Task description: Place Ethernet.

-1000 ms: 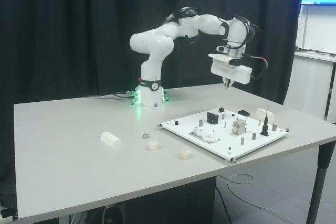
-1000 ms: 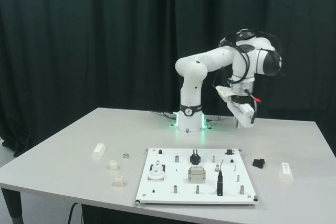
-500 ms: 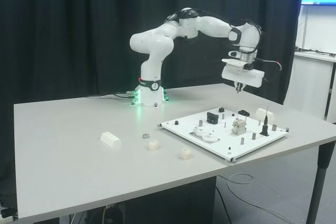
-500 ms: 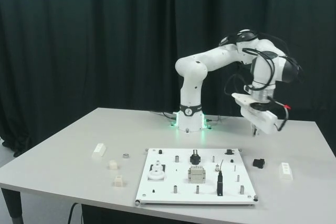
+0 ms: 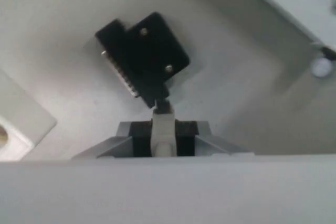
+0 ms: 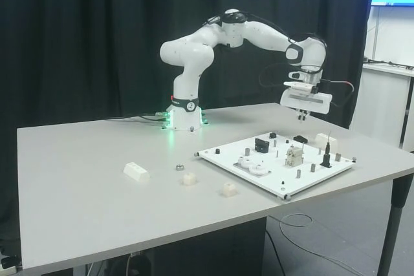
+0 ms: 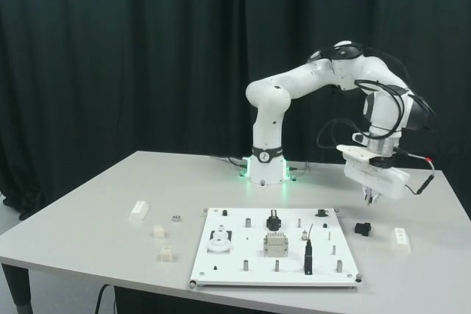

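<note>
A small black connector block point(image 5: 144, 59) lies on the grey table, just off the white board's point(image 7: 221, 259) far right edge. It also shows as a dark speck point(image 6: 299, 139) in the first room view and as a black block point(image 7: 362, 229) in the second. My gripper point(image 7: 370, 200) hangs a short way above it, pointing down, and is seen in the first room view point(image 6: 302, 117) too. In the wrist view the gripper point(image 5: 163, 114) is shut with nothing held, its tips right over the block's near edge.
The board carries several pegs, a black plug point(image 7: 309, 259) and a grey module point(image 7: 275, 244). A white block point(image 7: 401, 239) lies right of the connector. At the table's left lie a long white block point(image 7: 138, 211), two small cubes point(image 7: 158, 231) and a nut point(image 7: 176, 218).
The arm has swung outward from above the table's back toward the black connector block and come down lower over it. Nothing on the table moved.
</note>
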Action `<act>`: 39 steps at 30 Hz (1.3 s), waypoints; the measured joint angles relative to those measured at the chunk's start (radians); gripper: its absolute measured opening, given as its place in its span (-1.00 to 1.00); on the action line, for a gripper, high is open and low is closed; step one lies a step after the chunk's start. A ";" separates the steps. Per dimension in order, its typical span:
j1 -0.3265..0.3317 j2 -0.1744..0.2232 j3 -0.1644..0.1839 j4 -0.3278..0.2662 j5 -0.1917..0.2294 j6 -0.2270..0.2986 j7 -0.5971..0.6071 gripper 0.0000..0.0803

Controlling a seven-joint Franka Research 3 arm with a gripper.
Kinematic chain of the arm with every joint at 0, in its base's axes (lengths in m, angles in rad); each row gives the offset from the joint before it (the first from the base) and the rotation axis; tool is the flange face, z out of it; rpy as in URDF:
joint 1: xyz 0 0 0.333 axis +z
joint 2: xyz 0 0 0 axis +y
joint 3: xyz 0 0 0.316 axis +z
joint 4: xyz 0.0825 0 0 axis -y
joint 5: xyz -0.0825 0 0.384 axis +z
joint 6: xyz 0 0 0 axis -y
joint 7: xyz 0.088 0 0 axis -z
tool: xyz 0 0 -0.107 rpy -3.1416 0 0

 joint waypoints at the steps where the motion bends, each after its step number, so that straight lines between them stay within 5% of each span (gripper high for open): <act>1: 0.000 -0.005 0.007 0.001 0.000 0.012 -0.007 -0.80; 21: -0.015 -0.110 0.114 0.001 -0.001 0.195 -0.027 -0.75; 22: -0.016 -0.115 0.117 -0.001 -0.001 0.203 -0.027 -0.03; 31: -0.020 -0.149 0.147 -0.019 -0.002 0.271 -0.027 -0.03; 32: -0.020 -0.153 0.150 -0.022 -0.003 0.279 -0.027 0.95; 39: -0.023 -0.185 0.172 -0.041 -0.016 0.333 -0.027 0.98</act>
